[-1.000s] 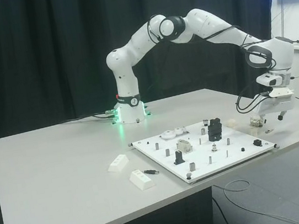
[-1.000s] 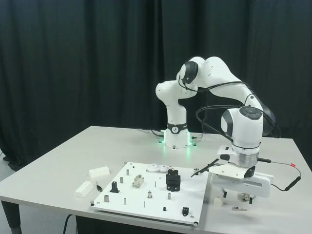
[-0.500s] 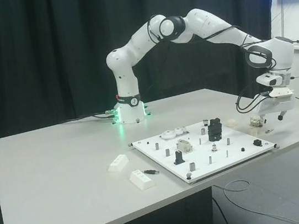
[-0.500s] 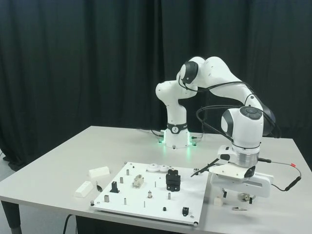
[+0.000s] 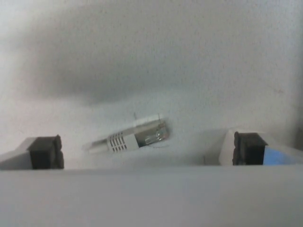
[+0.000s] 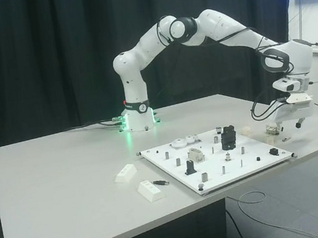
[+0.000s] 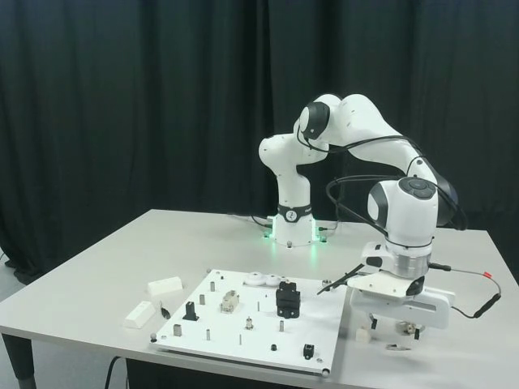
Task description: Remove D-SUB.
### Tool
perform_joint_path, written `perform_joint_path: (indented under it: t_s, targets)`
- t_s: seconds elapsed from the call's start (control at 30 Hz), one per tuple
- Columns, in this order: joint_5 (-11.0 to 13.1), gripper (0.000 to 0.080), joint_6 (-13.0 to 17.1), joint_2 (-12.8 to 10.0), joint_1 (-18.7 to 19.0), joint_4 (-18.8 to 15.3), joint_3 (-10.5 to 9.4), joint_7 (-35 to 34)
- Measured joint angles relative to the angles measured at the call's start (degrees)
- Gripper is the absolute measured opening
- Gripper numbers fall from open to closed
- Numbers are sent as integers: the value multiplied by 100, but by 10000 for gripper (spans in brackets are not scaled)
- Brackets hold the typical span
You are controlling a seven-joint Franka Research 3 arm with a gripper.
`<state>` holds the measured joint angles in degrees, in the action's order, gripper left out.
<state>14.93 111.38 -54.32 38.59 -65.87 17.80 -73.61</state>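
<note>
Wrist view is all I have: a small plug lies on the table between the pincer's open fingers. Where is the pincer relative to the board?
Observer: The pincer hangs low over the grey table, beside the white board, not above it.
Operator: Which side of the board?
Observer: The side away from the white blocks; the board lies between them and the pincer.
Operator: Anything else down there near it?
Observer: A small white piece lies on the table between the board's edge and the pincer.
</note>
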Motion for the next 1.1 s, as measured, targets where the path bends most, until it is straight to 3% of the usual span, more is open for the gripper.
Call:
perform_joint_path:
  t_s: [0.53, 1.1]
  targets:
    - [-8, 800, -81, 30, -2, -16, 106, 225]
    - [-45, 800, -1286, 464, -17, -23, 673, 458]
